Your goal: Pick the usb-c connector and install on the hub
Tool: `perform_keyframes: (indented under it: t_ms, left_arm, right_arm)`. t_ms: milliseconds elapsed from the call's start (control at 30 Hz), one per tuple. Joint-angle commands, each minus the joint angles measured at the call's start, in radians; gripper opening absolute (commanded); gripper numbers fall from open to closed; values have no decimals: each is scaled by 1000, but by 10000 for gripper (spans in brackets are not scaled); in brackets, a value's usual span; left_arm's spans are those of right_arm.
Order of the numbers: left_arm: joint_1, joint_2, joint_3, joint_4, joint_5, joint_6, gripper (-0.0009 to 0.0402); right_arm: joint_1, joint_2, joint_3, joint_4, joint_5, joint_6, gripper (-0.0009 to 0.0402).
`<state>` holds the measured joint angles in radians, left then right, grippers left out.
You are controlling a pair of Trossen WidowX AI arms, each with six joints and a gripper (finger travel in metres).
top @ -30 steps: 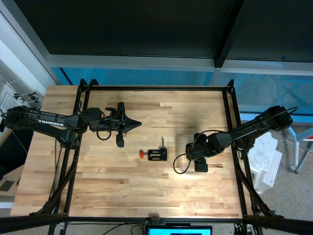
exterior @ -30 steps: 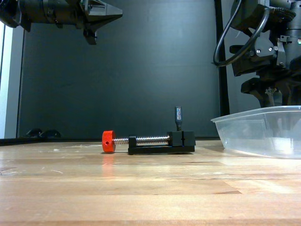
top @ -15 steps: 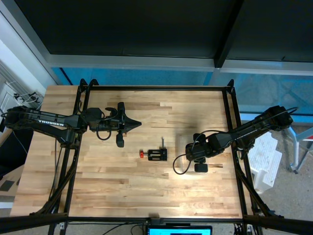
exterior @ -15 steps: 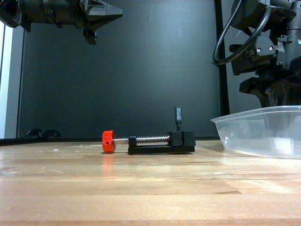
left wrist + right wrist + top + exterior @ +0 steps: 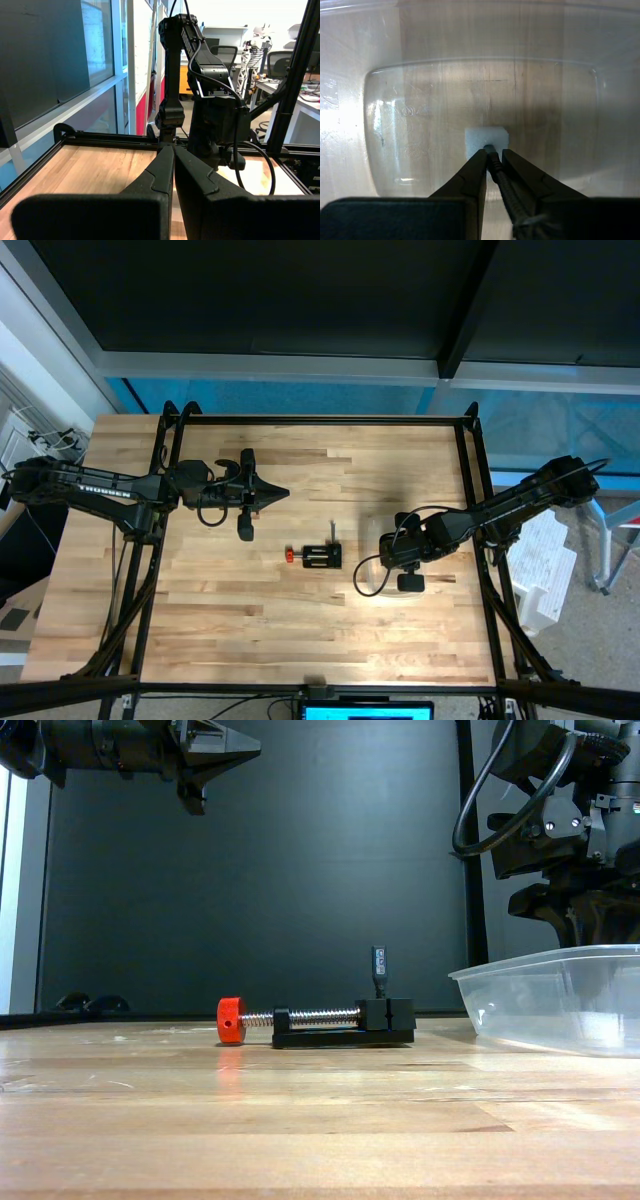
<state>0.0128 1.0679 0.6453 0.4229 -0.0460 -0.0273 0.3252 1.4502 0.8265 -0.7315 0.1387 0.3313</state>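
Right wrist view: only this camera gets in close. The right gripper (image 5: 493,153) has both fingers pinched on the usb-c connector (image 5: 492,159), inside the clear tray (image 5: 380,125).
Connector against pincer: it's held right at the fingertips, with its nose poking just past them. It sits over a small white squarish piece (image 5: 486,136) on the tray floor. Whether plug and white piece touch, I cannot tell.
Connector's look: narrow and black with a slightly rounded tip, much thinner than either finger. A dark cord runs back between the fingers.
High view: the plug can't be made out from up here, but the layout is plain. The right gripper is over the tray at the right of the table (image 5: 250,640). The hub (image 5: 322,556) lies mid-table, well apart to the gripper's left.
Low view: this one gives the hub in profile, flat on the wood. There's the orange-red knob (image 5: 231,1020) at its left end, then a silvery threaded screw (image 5: 315,1016). A thin dark rod (image 5: 378,970) stands upright from the black block. The right gripper dips behind the tray rim, so the plug is hidden here.
Left wrist view: the left gripper (image 5: 174,165) has its fingers pressed together on nothing. It is held high off the table and points across at the right arm.
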Motion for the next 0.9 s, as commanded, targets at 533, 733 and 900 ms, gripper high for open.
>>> perform_keyframes:
  t_ms: [533,733,900]
  left_arm:
    - [0,0,0,0,0,0,0]
    - [0,0,0,0,0,0,0]
    - [0,0,0,0,0,0,0]
  right_arm:
    - [0,-3,0,0,0,0,1]
    - [0,-31,23,-38,0,-3,0]
    - [0,-61,68,-108,0,-7,0]
